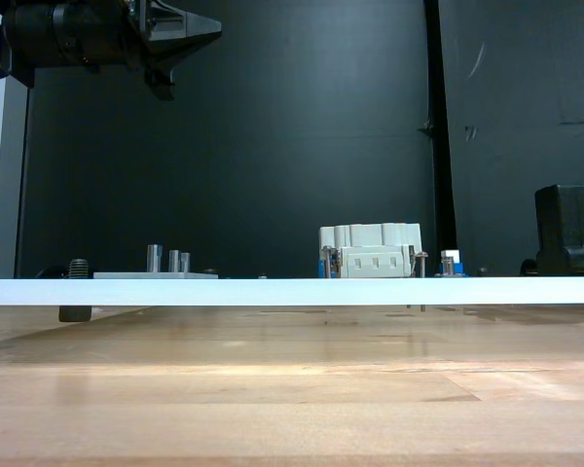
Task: Remove the HAN10E connector from the taskboard and place in the container
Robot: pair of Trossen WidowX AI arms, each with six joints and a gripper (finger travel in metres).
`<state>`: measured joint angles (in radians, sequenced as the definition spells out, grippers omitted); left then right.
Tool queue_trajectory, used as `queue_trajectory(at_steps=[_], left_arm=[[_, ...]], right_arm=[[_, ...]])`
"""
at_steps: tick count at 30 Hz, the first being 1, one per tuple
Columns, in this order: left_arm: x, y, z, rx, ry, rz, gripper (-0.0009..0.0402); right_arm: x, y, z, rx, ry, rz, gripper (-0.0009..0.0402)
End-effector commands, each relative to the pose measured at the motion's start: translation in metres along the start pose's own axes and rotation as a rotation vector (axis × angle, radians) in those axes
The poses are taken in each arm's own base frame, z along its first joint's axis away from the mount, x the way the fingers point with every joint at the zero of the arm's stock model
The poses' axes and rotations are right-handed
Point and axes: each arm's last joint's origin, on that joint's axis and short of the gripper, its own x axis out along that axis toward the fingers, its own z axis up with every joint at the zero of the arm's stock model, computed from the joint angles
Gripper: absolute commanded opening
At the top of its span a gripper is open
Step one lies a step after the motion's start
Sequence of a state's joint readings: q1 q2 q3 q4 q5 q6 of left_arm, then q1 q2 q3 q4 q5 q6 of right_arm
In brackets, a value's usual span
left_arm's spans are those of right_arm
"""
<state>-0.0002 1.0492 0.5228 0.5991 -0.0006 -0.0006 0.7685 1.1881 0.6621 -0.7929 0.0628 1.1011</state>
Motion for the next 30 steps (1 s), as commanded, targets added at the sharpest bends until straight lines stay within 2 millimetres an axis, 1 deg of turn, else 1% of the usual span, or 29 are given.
queue_trajectory(at_steps=[1, 11, 18, 24, 30], left_arm=[[0.000, 0.000, 0.000, 0.000, 0.000, 0.000, 0.0000], [0.000, 0.000, 0.000, 0.000, 0.000, 0.000, 0.0000], [0.000, 0.000, 0.000, 0.000, 0.000, 0.000, 0.0000], [0.000, 0.000, 0.000, 0.000, 0.000, 0.000, 0.0000], [0.000, 0.000, 0.000, 0.000, 0.000, 0.000, 0.0000]], right_arm=[[0.003, -0.003, -0.001, 0.012, -0.015, -0.023, 0.0023], [0.014, -0.009, -0.005, 0.015, -0.028, -0.037, 0.0023], [0.014, -0.009, -0.005, 0.017, -0.017, -0.031, 0.0023], [0.002, -0.001, 0.000, 0.016, -0.015, -0.003, 0.0023], [-0.012, 0.003, 0.003, 0.013, -0.001, -0.033, 0.0023]])
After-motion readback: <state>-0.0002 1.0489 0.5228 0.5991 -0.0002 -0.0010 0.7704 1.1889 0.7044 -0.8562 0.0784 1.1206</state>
